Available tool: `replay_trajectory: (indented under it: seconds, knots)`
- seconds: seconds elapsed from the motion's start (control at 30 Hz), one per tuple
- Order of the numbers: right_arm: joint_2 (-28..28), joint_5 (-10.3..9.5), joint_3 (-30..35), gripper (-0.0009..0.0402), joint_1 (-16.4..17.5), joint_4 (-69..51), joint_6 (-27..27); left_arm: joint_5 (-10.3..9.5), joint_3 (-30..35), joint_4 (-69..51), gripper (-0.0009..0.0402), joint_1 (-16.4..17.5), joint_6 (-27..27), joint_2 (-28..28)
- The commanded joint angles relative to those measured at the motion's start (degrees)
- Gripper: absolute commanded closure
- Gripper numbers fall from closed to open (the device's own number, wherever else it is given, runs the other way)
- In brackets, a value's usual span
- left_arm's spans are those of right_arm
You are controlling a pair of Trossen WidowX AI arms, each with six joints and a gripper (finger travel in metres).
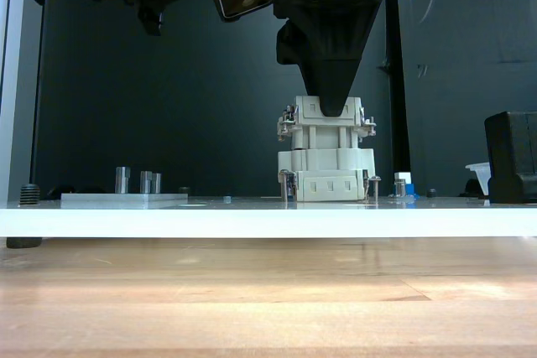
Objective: Pick the HAN10E connector and install in the HAN10E hub
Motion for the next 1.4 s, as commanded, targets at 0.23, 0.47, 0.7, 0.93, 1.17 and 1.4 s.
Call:
replay_trajectory:
  seconds: [0.23, 0.47, 0.7, 0.93, 1.17, 1.4]
  knots:
    - [0.9, 0.04, -0.3, 0.0368, 0.0, 1.2, 0.7, 0.02, 0.0, 0.0, 0.0392, 0.0, 0.0, 0.0]
    - [0.9, 0.02, -1.5, 0.0368, 0.0, 2.0, 0.7, 0.02, 0.0, 0.0, 0.0392, 0.0, 0.0, 0.0]
    - [0.9, -0.59, -2.0, 0.0368, 0.0, 3.4, 0.8, 0.02, 0.0, 0.0, 0.0393, 0.0, 0.0, 0.0]
    - [0.9, -0.59, -3.3, 0.0368, 0.0, 4.8, 0.7, 0.02, 0.0, 0.0, 0.0392, 0.0, 0.0, 0.0]
    - [0.9, -0.57, -3.6, 0.0368, 0.0, 4.8, 0.7, 0.02, 0.0, 0.0, 0.0392, 0.0, 0.0, 0.0]
    - [0.9, -0.55, -6.1, 0.0359, 0.0, 7.1, 0.6, 0.02, 0.0, 0.0, 0.0393, 0.0, 0.0, 0.0]
